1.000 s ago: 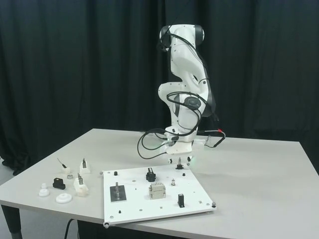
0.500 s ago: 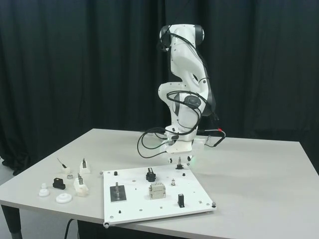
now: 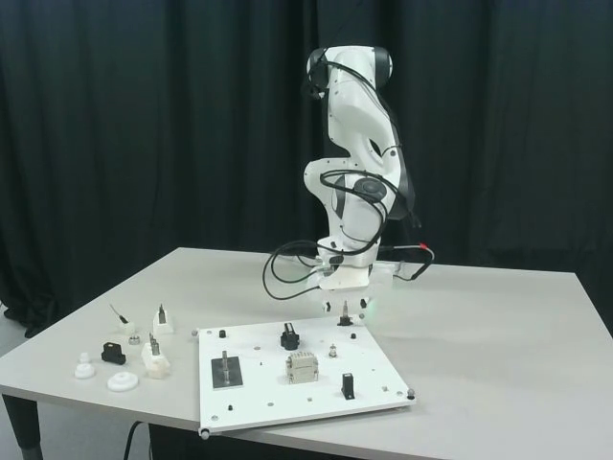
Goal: Pick square peg 4.
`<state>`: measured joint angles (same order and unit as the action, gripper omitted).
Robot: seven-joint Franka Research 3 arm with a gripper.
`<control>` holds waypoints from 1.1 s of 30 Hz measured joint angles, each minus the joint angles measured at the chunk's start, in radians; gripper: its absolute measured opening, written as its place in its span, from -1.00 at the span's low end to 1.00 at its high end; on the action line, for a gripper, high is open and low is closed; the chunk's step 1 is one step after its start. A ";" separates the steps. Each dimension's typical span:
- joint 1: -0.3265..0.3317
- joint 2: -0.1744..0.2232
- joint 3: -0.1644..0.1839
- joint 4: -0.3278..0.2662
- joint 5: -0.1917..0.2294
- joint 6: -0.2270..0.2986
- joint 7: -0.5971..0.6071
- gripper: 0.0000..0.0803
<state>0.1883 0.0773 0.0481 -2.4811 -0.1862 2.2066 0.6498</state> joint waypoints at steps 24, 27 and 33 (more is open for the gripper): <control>-0.062 -0.014 -0.007 0.063 -0.079 0.039 -0.103 0.99; -0.084 -0.012 -0.008 0.077 -0.087 0.049 -0.139 0.99; -0.128 -0.001 -0.009 0.112 -0.103 0.065 -0.197 0.99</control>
